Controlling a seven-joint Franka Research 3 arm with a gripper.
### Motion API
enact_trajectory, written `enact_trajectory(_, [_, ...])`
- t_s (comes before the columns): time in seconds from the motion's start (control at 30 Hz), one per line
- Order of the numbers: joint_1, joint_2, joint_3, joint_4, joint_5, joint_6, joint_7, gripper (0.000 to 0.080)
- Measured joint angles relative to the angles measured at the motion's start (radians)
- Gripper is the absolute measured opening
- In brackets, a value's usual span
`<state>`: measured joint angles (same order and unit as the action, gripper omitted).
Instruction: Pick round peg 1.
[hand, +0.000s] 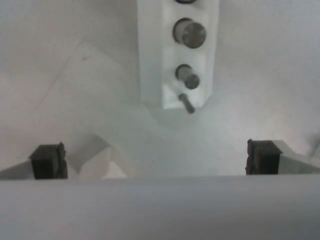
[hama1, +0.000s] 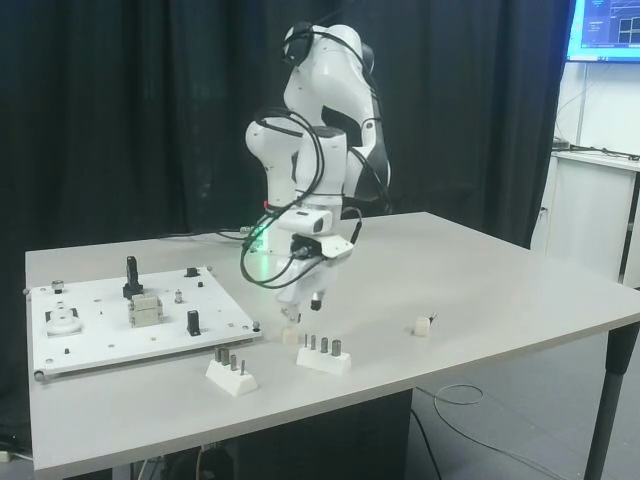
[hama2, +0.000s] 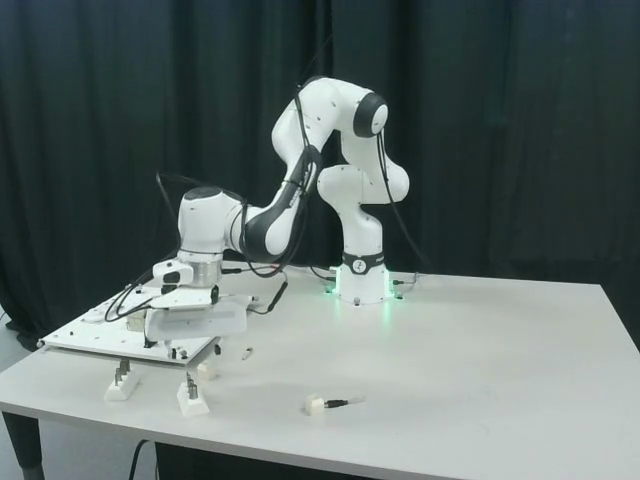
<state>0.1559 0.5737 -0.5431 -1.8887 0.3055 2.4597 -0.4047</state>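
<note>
A white peg holder (hand: 152, 60) stands on the grey table and carries a row of upright round pegs. Its thinnest peg (hand: 186, 102) is at the end nearest my fingers, then a thicker peg (hand: 188, 76) and a still thicker one (hand: 190, 34). My gripper (hand: 156, 159) hangs open above the table just short of that holder, with nothing between its black fingertips (hand: 48, 161). From the first room view, the gripper (hama1: 304, 302) is above and slightly behind the holder (hama1: 322, 358). The second room view shows the gripper (hama2: 185, 345) low over the holder (hama2: 192, 397).
A second white peg holder (hama1: 231, 376) stands to the left. A small white cube (hama1: 291, 336) lies under the gripper. A white assembly board (hama1: 100, 345) with fixtures fills the table's left side. A small white block (hama1: 424, 325) with a pin lies to the right.
</note>
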Motion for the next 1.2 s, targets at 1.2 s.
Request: enact_trajectory(1.2, [-0.126,0.141,0.096,0.187,0.037,-0.096,0.001,0.0800])
